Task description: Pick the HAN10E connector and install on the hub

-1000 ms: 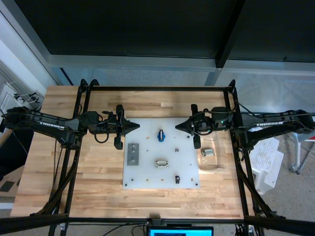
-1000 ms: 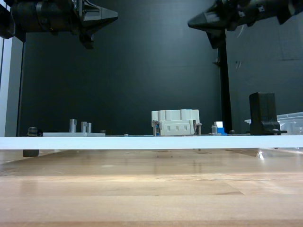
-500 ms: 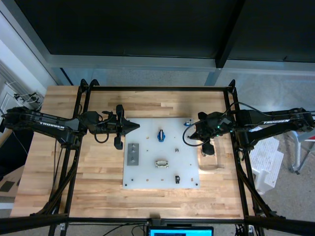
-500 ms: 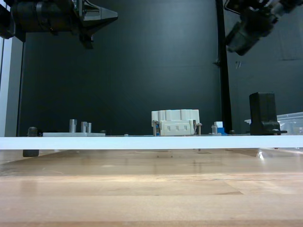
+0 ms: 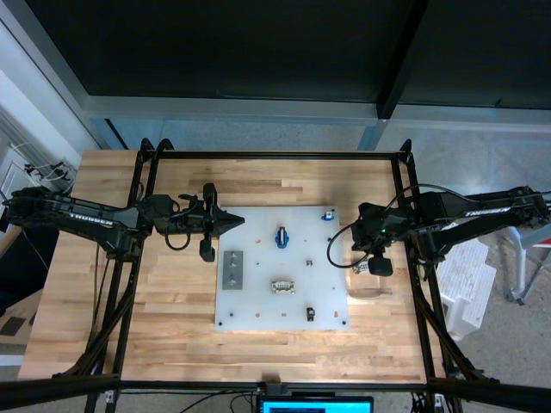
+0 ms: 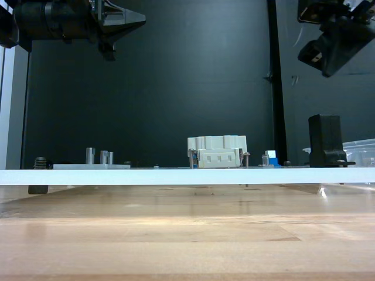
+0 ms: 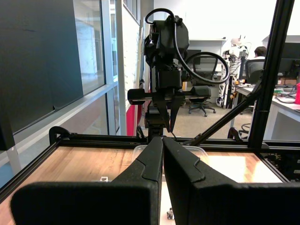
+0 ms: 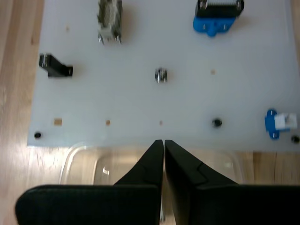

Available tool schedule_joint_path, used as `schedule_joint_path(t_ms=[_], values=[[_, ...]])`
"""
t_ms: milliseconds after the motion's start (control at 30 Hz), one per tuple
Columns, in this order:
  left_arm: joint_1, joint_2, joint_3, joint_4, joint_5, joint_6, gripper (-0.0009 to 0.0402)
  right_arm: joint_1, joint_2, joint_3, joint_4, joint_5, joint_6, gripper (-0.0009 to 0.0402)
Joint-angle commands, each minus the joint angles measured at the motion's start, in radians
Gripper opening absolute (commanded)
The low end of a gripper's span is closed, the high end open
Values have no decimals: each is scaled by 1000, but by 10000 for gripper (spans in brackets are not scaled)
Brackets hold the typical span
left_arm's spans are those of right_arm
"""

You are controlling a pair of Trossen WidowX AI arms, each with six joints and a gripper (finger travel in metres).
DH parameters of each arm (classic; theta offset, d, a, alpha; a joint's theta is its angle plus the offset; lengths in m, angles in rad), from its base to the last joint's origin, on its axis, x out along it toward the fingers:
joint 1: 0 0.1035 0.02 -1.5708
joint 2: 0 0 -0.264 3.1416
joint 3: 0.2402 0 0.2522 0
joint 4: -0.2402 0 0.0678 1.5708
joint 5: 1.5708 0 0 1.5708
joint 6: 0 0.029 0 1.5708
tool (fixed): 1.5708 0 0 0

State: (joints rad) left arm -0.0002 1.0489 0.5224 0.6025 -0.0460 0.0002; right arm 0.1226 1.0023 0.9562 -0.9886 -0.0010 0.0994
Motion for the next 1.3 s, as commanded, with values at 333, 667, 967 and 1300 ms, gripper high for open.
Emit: schedule_joint_path(t_ms=[333,667,967,1300], values=[[0,0,0,0,0,0,0,36,1,0,-156,10,18,149],[0,0,0,0,0,0,0,53,2,0,-183,8,24,280],[0,0,0,0,0,0,0,56,2,0,-212,10,23,319],[0,0,0,0,0,0,0,60,6,0,-217,19,24,318]])
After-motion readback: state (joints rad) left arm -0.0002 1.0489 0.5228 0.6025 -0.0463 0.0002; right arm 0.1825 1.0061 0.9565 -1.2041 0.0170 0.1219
